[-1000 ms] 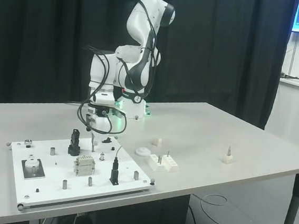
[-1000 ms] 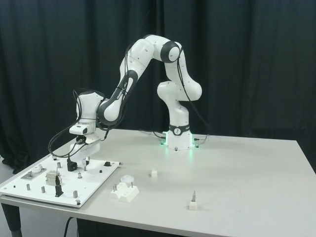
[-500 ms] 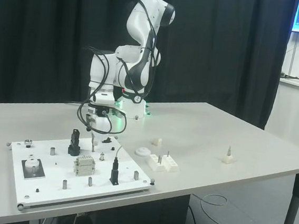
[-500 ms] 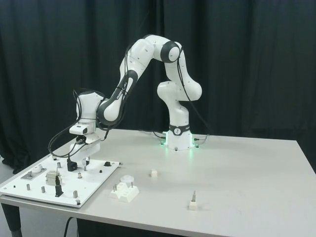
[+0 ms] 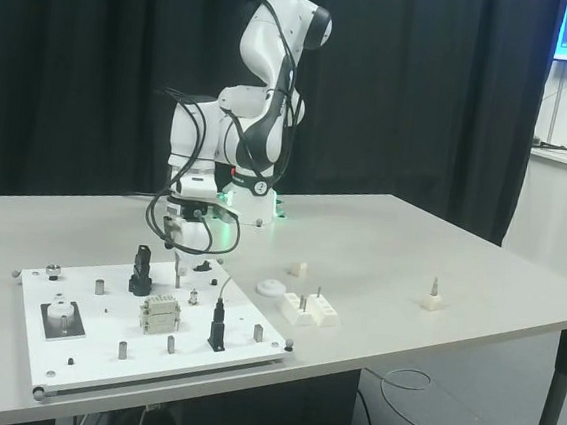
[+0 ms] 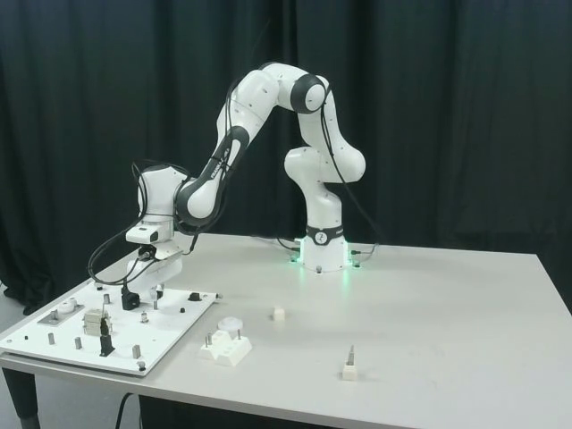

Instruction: Insert square peg 2.

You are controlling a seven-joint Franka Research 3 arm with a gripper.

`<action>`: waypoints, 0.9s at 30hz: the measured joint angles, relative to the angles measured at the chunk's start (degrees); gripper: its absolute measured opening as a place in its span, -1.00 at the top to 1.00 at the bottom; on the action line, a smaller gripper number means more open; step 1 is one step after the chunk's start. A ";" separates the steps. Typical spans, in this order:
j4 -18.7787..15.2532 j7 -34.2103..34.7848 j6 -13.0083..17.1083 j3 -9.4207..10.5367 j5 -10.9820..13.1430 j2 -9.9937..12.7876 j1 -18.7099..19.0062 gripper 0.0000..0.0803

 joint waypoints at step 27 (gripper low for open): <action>-0.08 0.00 -1.09 -0.05 0.74 -0.17 0.00 0.81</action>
